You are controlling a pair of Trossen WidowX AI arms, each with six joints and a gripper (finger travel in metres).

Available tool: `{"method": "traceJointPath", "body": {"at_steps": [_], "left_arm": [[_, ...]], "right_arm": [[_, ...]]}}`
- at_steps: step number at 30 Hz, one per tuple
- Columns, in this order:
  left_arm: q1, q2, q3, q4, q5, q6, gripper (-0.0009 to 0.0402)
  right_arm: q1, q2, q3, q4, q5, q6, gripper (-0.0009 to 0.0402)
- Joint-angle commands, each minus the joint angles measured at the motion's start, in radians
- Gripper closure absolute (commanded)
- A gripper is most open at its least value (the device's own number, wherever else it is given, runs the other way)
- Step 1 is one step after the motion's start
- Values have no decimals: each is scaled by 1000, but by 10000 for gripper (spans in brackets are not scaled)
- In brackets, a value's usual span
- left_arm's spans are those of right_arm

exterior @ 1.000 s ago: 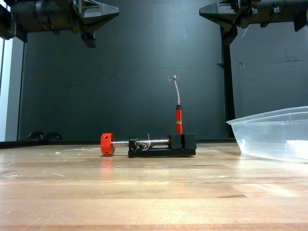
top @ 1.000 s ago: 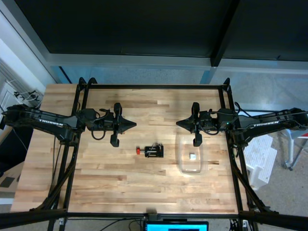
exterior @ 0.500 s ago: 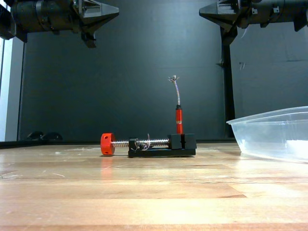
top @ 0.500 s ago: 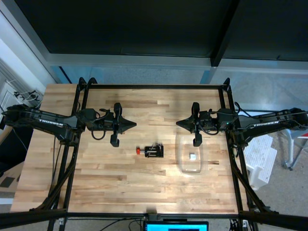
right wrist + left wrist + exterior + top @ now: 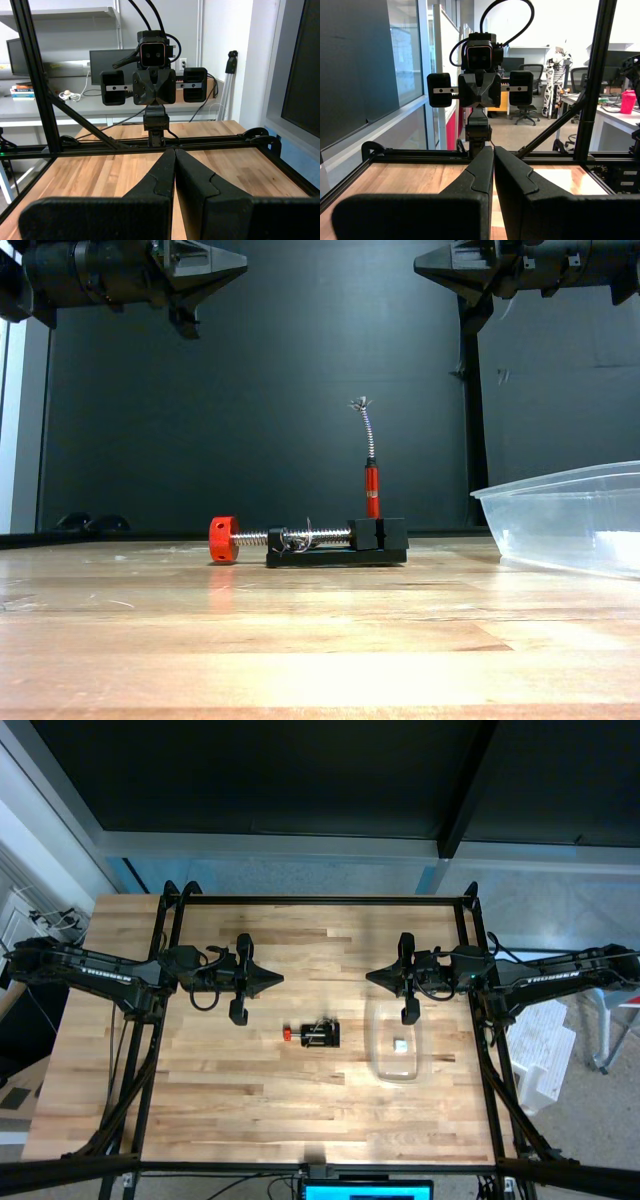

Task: Pick the RCA connector and install on taskboard

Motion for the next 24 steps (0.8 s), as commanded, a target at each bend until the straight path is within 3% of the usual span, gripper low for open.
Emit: {"method": "traceJointPath", "body": {"at_steps": [1, 24], "left_arm": [[0, 0, 0, 0, 0, 0, 393], [0, 0, 0, 0, 0, 0, 393]], "right_arm": [[1, 0, 0, 0, 0, 1, 393], [0, 0, 0, -38, 0, 1, 393]]}}
